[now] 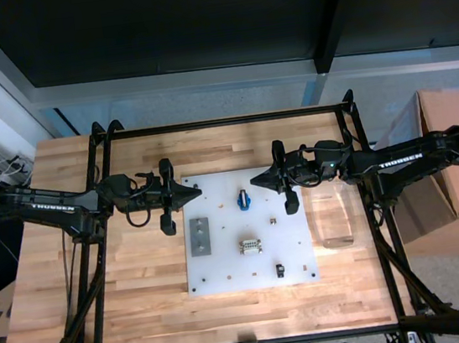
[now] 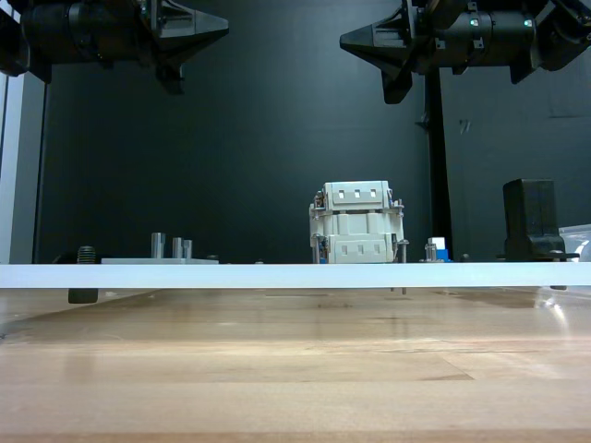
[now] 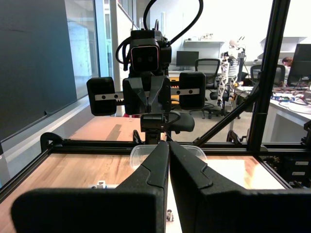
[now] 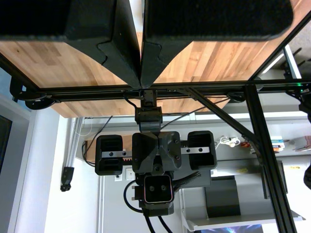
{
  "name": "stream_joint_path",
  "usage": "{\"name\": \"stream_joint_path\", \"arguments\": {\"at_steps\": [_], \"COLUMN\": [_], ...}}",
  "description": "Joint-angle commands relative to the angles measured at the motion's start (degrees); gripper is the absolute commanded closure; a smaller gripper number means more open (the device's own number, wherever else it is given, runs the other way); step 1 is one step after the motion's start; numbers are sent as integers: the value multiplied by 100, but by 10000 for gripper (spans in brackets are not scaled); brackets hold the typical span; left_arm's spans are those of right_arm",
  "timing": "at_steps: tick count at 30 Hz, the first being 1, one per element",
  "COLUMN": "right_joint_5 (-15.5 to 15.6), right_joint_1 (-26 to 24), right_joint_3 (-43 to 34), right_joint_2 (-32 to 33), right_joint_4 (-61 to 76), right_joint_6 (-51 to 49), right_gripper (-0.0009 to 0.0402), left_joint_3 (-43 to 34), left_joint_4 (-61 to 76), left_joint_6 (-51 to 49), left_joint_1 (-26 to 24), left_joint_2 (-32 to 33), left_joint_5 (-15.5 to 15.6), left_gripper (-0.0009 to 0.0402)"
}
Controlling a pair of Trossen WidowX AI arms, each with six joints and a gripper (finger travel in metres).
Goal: Remove the HAN10E connector from the taskboard and place in the container
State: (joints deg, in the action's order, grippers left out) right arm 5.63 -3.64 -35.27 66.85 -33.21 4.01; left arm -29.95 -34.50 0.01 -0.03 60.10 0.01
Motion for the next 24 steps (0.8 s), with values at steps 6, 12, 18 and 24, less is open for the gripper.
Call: {"name": "stream_joint_path", "arguments": {"at_steps": [6,12,18,24], "right_joint_5": [0,0,0,0], "right_joint_1": [15,15,15,94], "right_joint_3": [0,0,0,-221], "right_joint_2": [2,2,17,13], "right_joint_4": [0,0,2,595], "right_joint_6": [7,7,9,214], "right_gripper": [393,393,393,393], "left_joint_3": [0,0,0,0], "left_joint_4": [-2,-2,-2,-2], "left_joint_6": [0,0,0,0], "left_joint_1": [2,2,4,2], "left_joint_2": [2,2,2,2], "left_joint_5": [0,0,0,0], "left_gripper": [393,393,393,393]}}
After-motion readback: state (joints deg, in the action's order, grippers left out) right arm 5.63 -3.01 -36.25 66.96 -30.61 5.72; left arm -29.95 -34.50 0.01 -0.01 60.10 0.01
